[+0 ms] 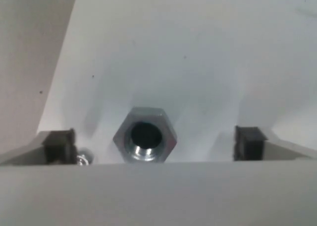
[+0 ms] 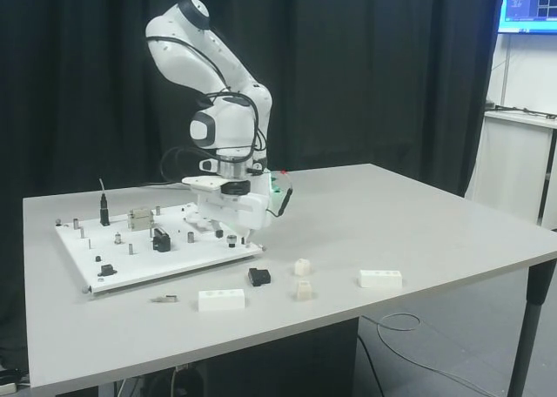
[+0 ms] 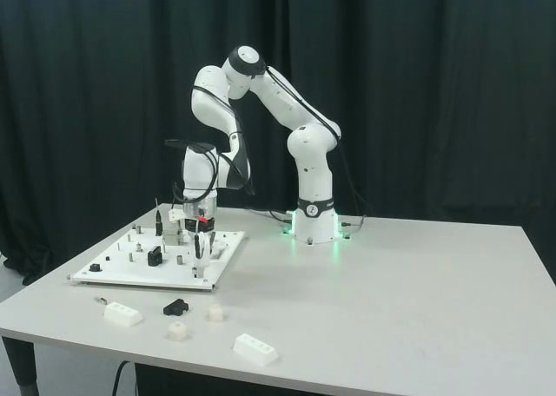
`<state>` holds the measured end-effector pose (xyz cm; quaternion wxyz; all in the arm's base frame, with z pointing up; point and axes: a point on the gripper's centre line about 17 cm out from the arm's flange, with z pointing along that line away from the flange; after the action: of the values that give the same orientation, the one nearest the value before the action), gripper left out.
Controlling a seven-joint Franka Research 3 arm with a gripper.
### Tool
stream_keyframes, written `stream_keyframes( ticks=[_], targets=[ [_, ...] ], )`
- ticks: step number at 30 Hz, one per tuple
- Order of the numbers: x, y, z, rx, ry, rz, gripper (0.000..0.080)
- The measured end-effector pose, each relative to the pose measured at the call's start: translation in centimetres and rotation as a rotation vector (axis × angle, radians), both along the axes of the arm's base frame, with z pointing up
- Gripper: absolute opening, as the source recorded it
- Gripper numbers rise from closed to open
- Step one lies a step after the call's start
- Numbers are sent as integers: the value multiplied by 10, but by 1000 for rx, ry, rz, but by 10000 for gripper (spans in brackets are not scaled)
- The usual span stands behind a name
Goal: Remove bolt 4.
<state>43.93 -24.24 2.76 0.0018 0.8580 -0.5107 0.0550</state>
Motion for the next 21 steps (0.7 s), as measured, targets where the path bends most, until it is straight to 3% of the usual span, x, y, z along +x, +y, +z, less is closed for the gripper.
stream_keyframes(
  ticks=[3,4,5,6,10,11,18,19,21],
  targets=[
    [0,-4,1,-8,-3,-3,800],
    [0,-5,1,-11,-3,-4,683],
    [0,-6,1,-12,-4,-5,683],
    [1,-6,1,-13,-6,-7,519],
    [3,-7,1,-8,-19,-13,519],
    [4,-7,2,-4,-24,-15,352],
    [7,-4,2,8,-32,-23,352],
    [7,-4,2,8,-32,-23,243],
    [7,-4,2,9,-33,-23,244]
  ],
)
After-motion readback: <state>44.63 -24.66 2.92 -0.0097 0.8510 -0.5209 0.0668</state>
